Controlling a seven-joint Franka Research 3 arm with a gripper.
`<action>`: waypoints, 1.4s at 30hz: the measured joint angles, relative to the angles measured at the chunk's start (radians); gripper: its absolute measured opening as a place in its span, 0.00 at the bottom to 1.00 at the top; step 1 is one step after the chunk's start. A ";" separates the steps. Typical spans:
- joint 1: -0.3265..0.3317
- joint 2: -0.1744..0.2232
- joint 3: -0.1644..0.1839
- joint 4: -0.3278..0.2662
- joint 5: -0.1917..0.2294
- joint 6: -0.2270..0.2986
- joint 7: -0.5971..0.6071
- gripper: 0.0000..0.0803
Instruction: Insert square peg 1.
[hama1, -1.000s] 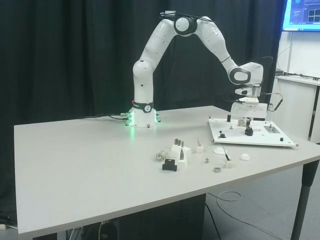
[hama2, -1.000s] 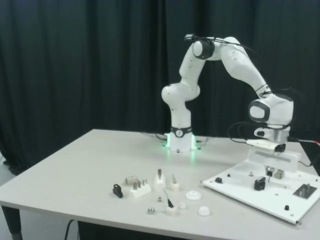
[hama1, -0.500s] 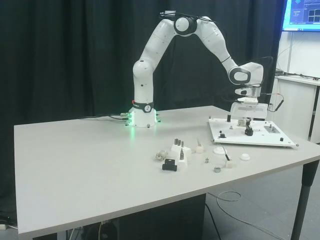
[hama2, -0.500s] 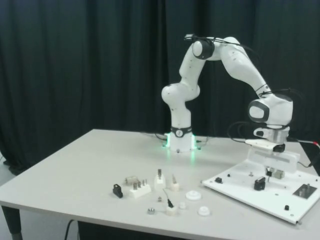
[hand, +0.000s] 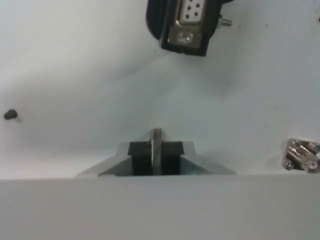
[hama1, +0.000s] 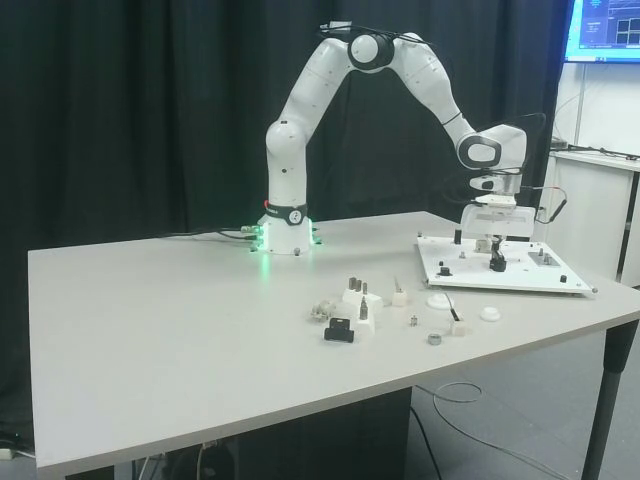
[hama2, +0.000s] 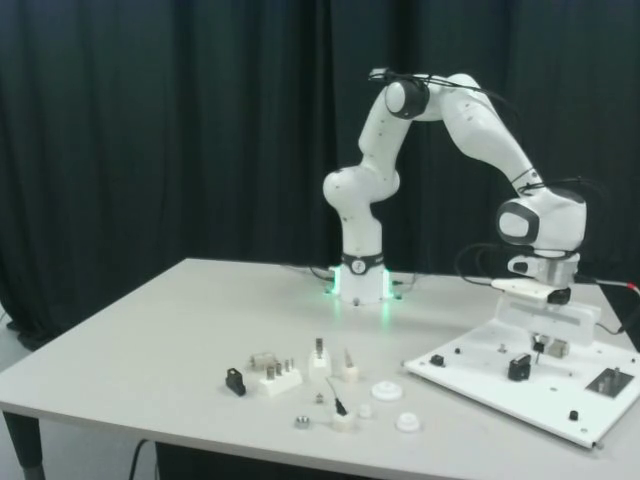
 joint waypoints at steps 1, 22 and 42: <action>0.001 0.000 0.000 0.000 0.000 0.000 -0.007 0.04; 0.005 0.000 0.000 -0.001 0.000 -0.002 -0.075 0.04; 0.005 0.000 -0.002 -0.001 0.007 -0.002 -0.001 0.04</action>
